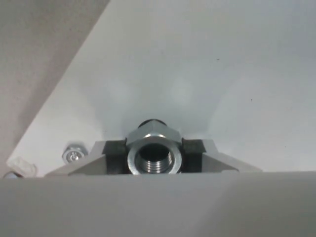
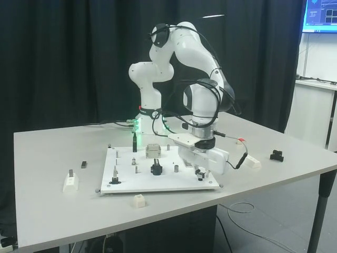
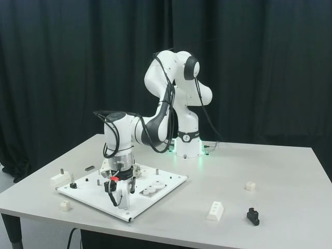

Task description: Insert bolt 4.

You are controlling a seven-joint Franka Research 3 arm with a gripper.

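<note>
- Between my fingers (image 1: 114, 157) sits bolt 4 (image 1: 152, 154), clamped by its hexagonal head.
- Steel, stiff and light, I judge; slick on the flats, so the pads must squeeze squarely.
- Below lies the white board (image 1: 197, 74); another small bolt (image 1: 74, 154) stands near its corner.

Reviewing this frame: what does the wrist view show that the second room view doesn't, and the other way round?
Only the wrist view shows the hollow threaded end of the hex-headed bolt held between the black finger pads, plus a small screw at the corner of the white board.

Only the second room view shows the whole white arm, its green-lit base, the grey table, and loose parts: a white block and a black clip.

Both show the gripper low over the white board.
</note>
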